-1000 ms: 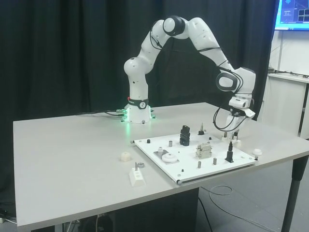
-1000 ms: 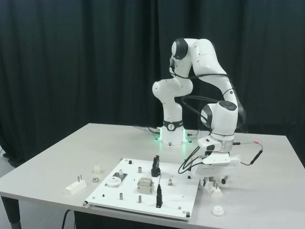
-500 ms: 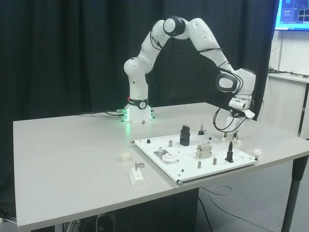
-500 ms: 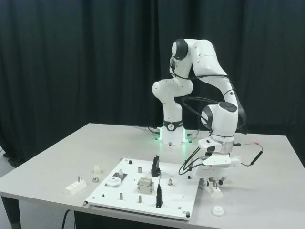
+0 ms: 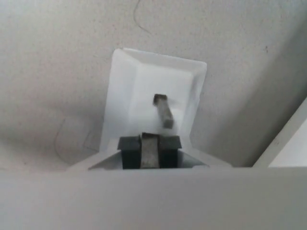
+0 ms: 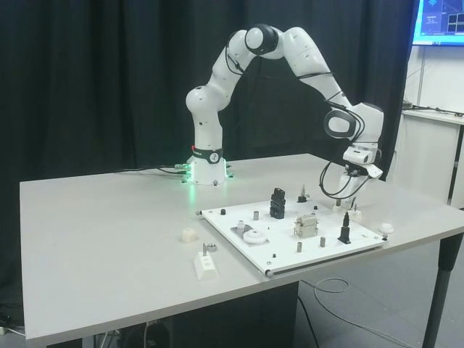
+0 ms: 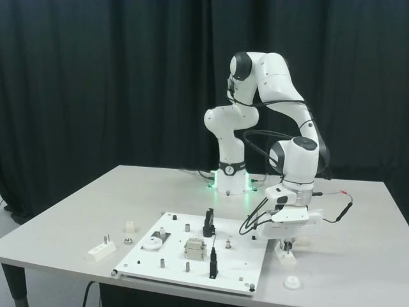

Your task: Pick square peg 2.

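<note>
Grey table (image 7: 77, 211), black curtain behind. Gripper (image 5: 149, 151) clamped on peg (image 5: 163, 110), at the holder's (image 5: 129, 96) 12 o'clock. Peg likely light, rigid, smooth; grip flat sides.

First room view: taken from table's front corner, arm (image 6: 290, 65) seen beyond white board (image 6: 290, 232). Second room view: taken from opposite front side, farther back. Both share arm, board, table (image 7: 358, 217). Wrist view: close, straight down.
</note>
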Controlling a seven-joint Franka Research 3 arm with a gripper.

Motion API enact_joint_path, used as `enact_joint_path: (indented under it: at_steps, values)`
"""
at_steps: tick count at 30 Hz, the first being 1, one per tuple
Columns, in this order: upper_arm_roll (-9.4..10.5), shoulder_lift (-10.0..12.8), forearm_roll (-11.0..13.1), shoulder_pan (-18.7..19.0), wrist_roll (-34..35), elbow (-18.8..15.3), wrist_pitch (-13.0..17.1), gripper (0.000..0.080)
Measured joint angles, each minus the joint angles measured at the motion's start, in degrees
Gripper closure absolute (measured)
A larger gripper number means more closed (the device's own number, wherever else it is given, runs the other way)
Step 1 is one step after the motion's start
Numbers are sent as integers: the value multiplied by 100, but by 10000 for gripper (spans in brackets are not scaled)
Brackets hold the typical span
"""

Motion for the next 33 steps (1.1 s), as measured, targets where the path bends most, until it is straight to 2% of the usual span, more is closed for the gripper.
enact_joint_path:
  at_steps: [6,7,15,27,33]
  values:
    - [0,-5,33,-1,0,0,-10,648]
    - [1,-8,42,-1,0,0,-15,727]
    - [16,-96,138,1,0,5,-158,727]
    - [57,-451,162,13,0,9,-575,728]
    - [57,-592,159,18,-38,9,-676,728]
